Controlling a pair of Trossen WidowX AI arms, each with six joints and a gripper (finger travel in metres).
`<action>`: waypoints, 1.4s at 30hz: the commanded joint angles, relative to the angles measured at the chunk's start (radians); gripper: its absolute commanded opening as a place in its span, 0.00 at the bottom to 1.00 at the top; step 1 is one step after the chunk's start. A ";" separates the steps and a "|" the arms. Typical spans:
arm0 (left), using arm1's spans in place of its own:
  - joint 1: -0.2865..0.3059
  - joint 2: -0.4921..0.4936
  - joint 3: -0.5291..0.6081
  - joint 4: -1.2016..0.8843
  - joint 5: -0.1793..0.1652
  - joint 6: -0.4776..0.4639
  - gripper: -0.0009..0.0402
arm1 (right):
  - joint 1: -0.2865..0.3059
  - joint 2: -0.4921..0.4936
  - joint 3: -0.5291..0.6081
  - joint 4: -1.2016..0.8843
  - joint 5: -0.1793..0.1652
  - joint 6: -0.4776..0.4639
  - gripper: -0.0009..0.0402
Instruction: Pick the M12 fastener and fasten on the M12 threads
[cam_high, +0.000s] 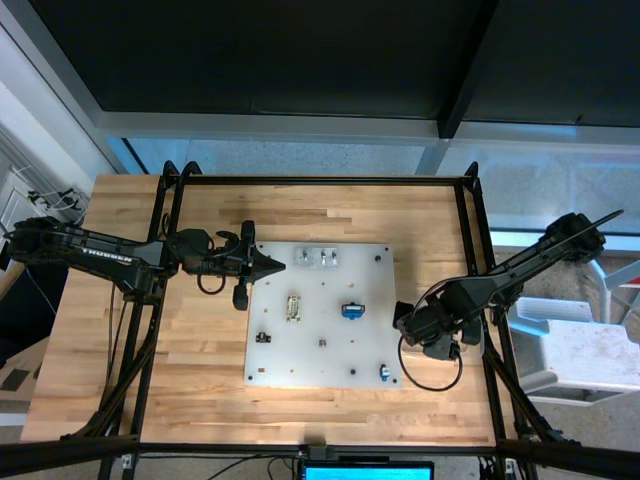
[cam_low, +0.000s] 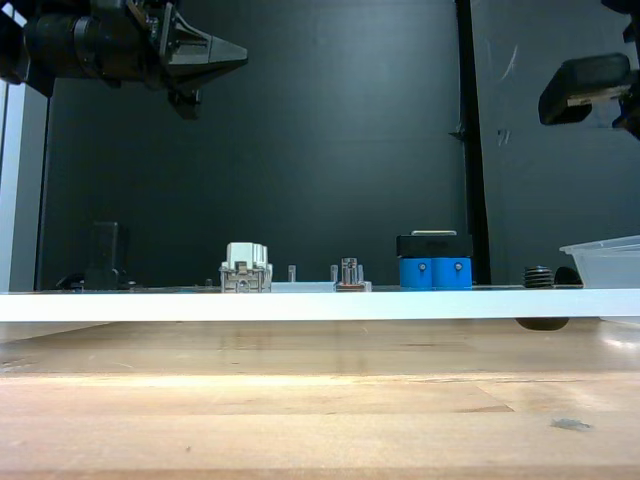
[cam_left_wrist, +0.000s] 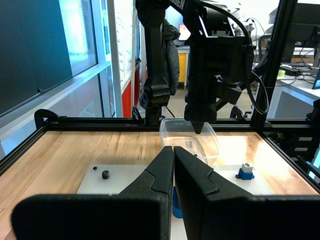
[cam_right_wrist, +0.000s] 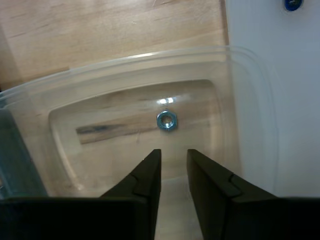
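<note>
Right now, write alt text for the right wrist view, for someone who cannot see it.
A small silver nut lies on the floor of a clear tray, just ahead of the slightly open right claw. The white board borders the tray. The left claw, shut, is outside this view, over the board's far left corner.

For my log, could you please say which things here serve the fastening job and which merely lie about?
Job: silver nut in clear tray; bare black stud; right pincer, open above the tray.
Lying about: blue fitting; silver post; left pincer, shut, raised over the white board.
</note>
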 joint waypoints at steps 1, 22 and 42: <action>0.000 0.000 0.000 0.001 0.000 0.000 0.02 | 0.007 0.000 -0.025 0.024 0.023 0.001 0.28; 0.000 0.000 0.000 0.001 0.000 0.000 0.02 | 0.019 0.074 -0.153 0.208 0.048 -0.028 0.46; 0.000 0.000 0.000 0.001 0.000 0.000 0.02 | 0.026 0.135 -0.184 0.298 0.037 -0.029 0.46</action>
